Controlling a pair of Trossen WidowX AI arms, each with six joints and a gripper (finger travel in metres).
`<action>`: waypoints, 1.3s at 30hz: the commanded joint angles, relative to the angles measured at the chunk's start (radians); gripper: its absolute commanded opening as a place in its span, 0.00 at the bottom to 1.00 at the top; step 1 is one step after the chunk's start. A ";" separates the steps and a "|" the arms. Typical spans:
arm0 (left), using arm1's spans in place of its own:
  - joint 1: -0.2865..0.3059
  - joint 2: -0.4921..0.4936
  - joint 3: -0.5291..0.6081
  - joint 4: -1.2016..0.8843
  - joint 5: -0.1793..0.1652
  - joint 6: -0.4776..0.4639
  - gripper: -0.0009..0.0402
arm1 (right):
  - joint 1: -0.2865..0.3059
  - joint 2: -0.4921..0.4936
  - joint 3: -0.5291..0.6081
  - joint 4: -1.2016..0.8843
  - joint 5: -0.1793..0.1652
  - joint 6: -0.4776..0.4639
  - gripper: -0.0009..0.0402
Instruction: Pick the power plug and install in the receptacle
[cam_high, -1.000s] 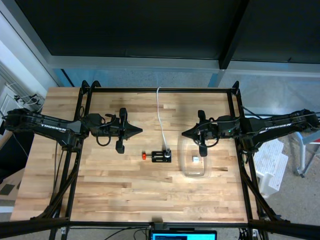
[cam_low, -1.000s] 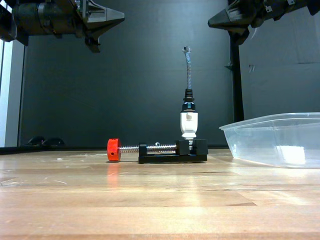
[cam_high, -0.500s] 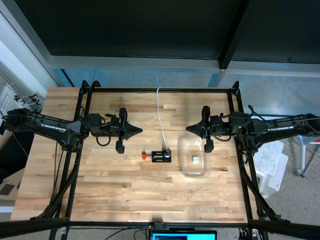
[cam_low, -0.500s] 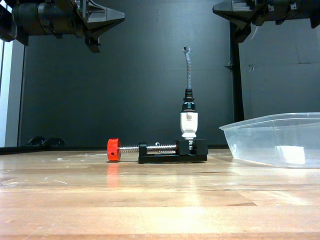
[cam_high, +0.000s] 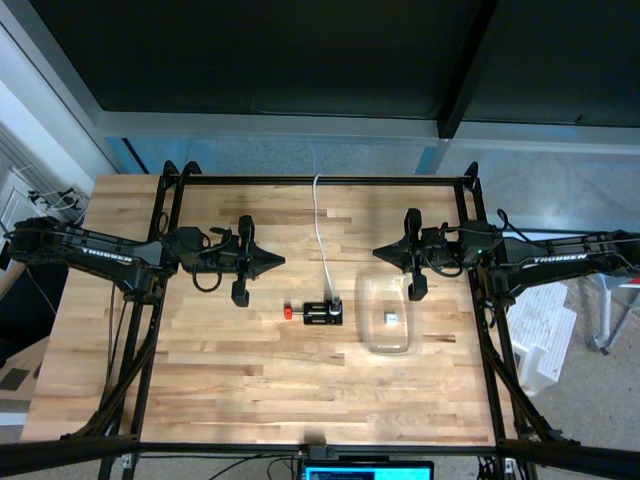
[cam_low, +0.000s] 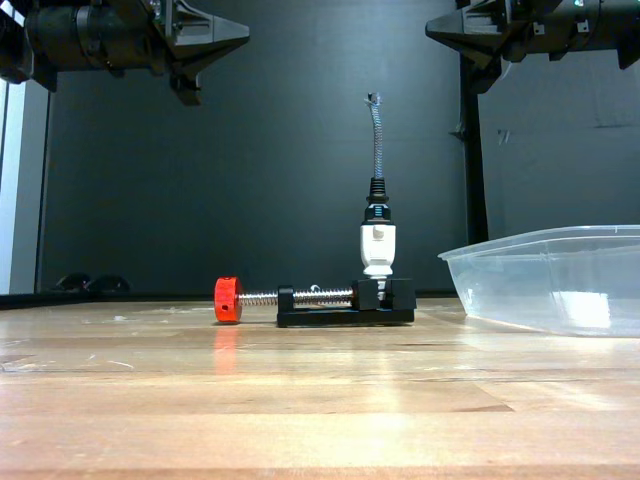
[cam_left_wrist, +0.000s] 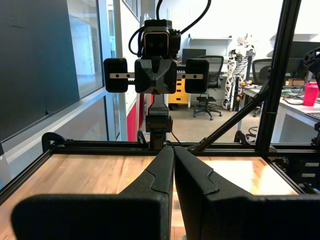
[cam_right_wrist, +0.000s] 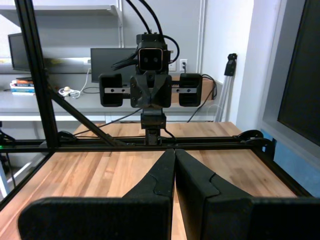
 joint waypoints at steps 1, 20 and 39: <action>0.000 0.000 0.000 0.000 0.000 0.000 0.02 | 0.001 0.001 0.001 -0.001 -0.009 0.009 0.02; 0.000 0.000 0.000 0.000 0.000 0.000 0.02 | 0.001 0.002 0.001 -0.001 -0.022 0.009 0.02; 0.000 0.000 0.000 0.000 0.000 0.000 0.02 | 0.001 0.002 0.001 -0.002 -0.023 0.009 0.02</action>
